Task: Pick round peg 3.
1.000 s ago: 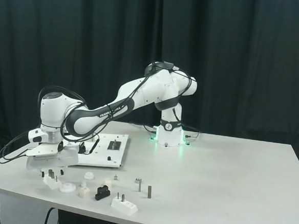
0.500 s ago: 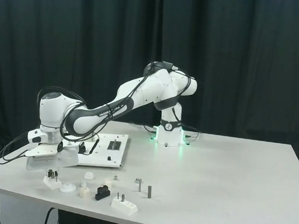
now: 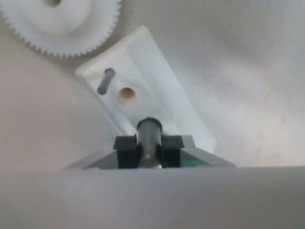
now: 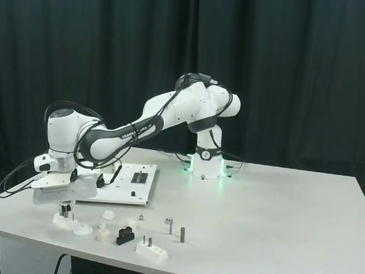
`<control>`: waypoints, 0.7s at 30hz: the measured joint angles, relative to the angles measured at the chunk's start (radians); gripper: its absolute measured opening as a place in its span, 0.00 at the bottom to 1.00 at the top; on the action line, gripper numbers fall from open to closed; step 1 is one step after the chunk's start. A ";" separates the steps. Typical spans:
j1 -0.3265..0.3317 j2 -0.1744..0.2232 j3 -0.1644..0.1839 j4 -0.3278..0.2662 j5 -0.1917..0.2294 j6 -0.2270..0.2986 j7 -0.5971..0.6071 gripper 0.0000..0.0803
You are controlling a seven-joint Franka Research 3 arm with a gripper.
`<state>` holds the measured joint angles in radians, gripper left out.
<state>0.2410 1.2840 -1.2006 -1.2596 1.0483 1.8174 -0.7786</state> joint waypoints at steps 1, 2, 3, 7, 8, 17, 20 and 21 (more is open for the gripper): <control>0.000 -0.003 -0.003 0.003 -0.004 -0.010 0.003 0.13; 0.000 -0.005 -0.008 0.005 -0.007 -0.022 0.006 0.13; 0.000 -0.007 -0.014 0.008 -0.009 -0.035 0.009 0.13; 0.000 -0.010 -0.044 0.023 -0.009 -0.092 0.010 0.13; 0.000 -0.010 -0.052 0.027 -0.009 -0.106 0.011 0.13; 0.000 -0.011 -0.098 0.059 -0.004 -0.181 0.021 0.13; -0.001 -0.011 -0.105 0.064 -0.001 -0.192 0.021 0.13; -0.001 -0.011 -0.107 0.066 0.000 -0.195 0.021 0.13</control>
<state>0.2403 1.2734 -1.3072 -1.1936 1.0481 1.6228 -0.7573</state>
